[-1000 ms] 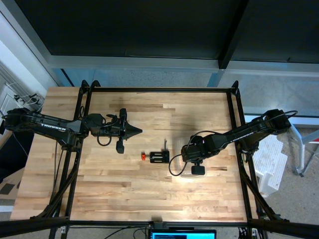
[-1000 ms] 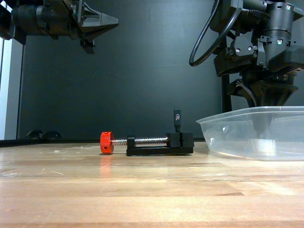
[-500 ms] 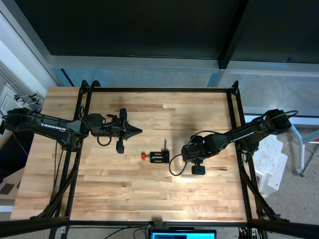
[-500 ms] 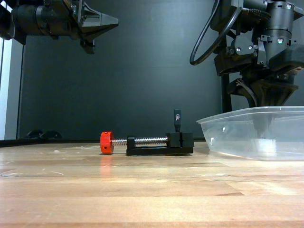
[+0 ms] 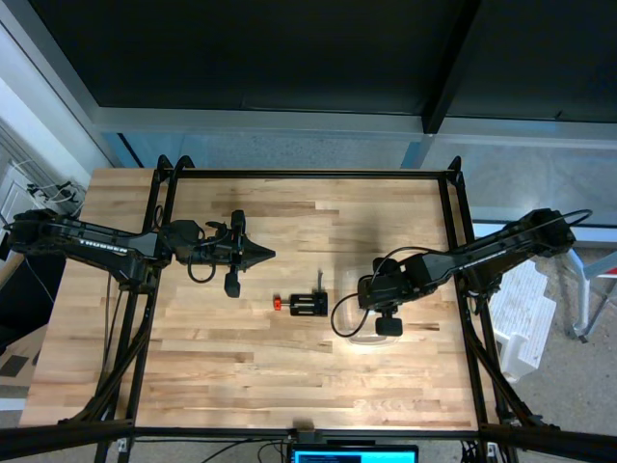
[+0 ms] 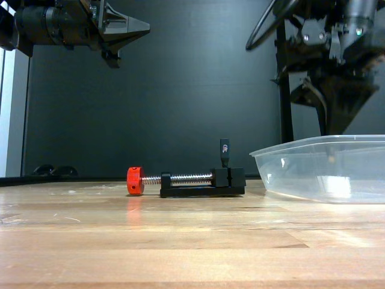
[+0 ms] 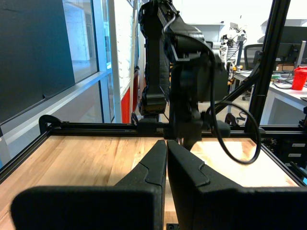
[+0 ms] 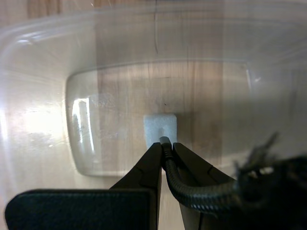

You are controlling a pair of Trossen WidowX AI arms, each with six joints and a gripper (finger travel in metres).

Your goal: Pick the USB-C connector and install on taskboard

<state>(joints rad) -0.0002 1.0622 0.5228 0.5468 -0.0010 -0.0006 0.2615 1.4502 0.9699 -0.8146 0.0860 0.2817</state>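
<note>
My right gripper (image 8: 165, 143) hangs over the clear tray (image 8: 43, 33), shut on the USB-C connector (image 8: 164, 140), a tiny dark tip with a braided cable trailing back between the fingers. In the low view the right gripper (image 6: 332, 127) is just above the tray's rim. The taskboard (image 5: 307, 305) is a small black block with an orange knob (image 6: 135, 180) and an upright pin (image 6: 224, 150), left of the tray. Far to the left and high above the table, my left gripper (image 5: 267, 254) is parked and shut on nothing, as the left wrist view shows (image 7: 166, 143).
A small white square piece (image 8: 160, 127) lies on the tray floor under the right fingertips. The clear tray (image 6: 313, 171) stands right of the taskboard. A black frame (image 5: 308, 175) borders the wooden table.
My right gripper has risen out of the tray and shifted slightly right. The white piece stays on the tray floor. The left arm has not moved.
</note>
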